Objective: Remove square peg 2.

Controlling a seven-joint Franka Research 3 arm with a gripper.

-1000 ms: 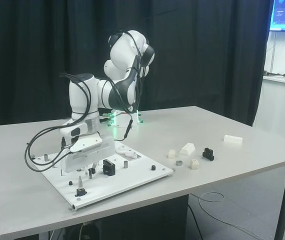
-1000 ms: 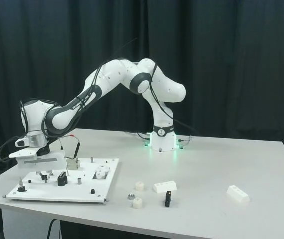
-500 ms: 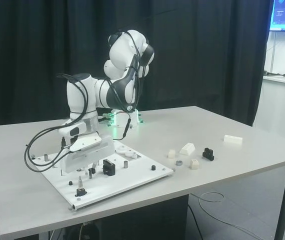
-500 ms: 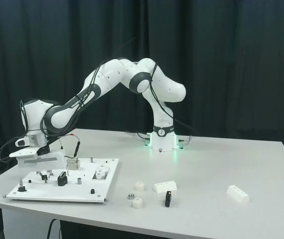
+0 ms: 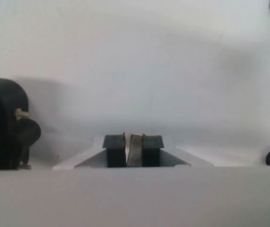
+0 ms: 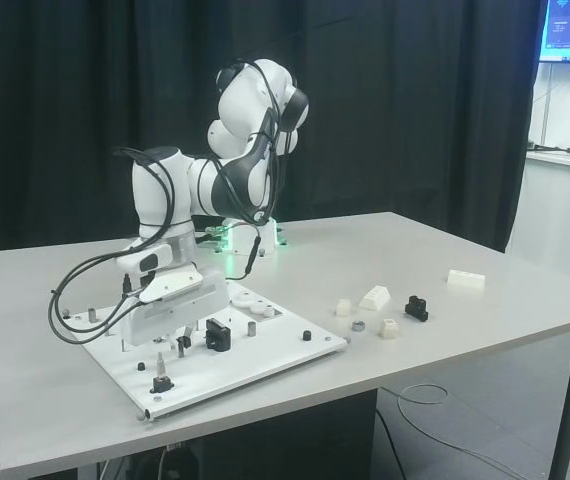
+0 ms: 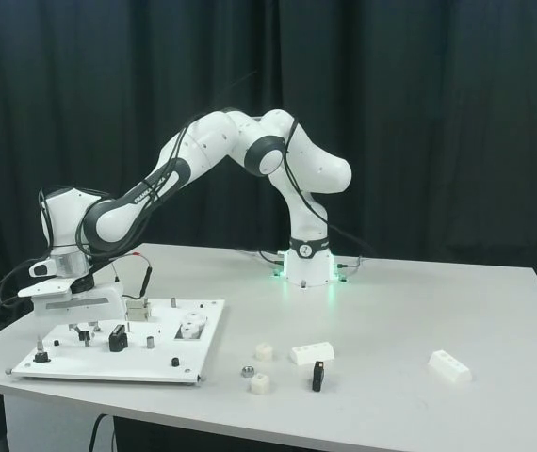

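Since the wrist view looks straight down between the two black fingertips, it settles the main question: the pincer [image 5: 134, 151] is clenched on a thin grey peg [image 5: 135, 143], with one pad [image 5: 114, 150] pressed against each of its flat sides. This looks like square peg 2, though nothing in view labels it. The peg lies directly in the pincer's grip, not off to any side, and its long axis runs along the fingers, pointing down at the white board [image 5: 135, 56] below. Its lower end is hidden, so I cannot tell whether it sits in its hole or has come clear of it.

In the first room view the pincer [image 6: 179, 338] hangs low over the board [image 6: 275, 350], at the part farthest from the arm's base, and the hand above it is about level. That suggests the coming move is a straight lift along the peg's own axis, away from the board. A sideways pull or tilt would likely bind a square peg against the walls of its hole.

Just beside the pincer stands a black block [image 5: 2, 123] fixed to the board, seen also in the first room view [image 6: 217, 336] and the second [image 7: 117, 337]. It is near but not touching, so a straight rise should clear it.

Farther out, the board rests on the grey counter [image 6: 435, 250], where a few small white blocks [image 6: 375, 297] lie well apart from the pincer.
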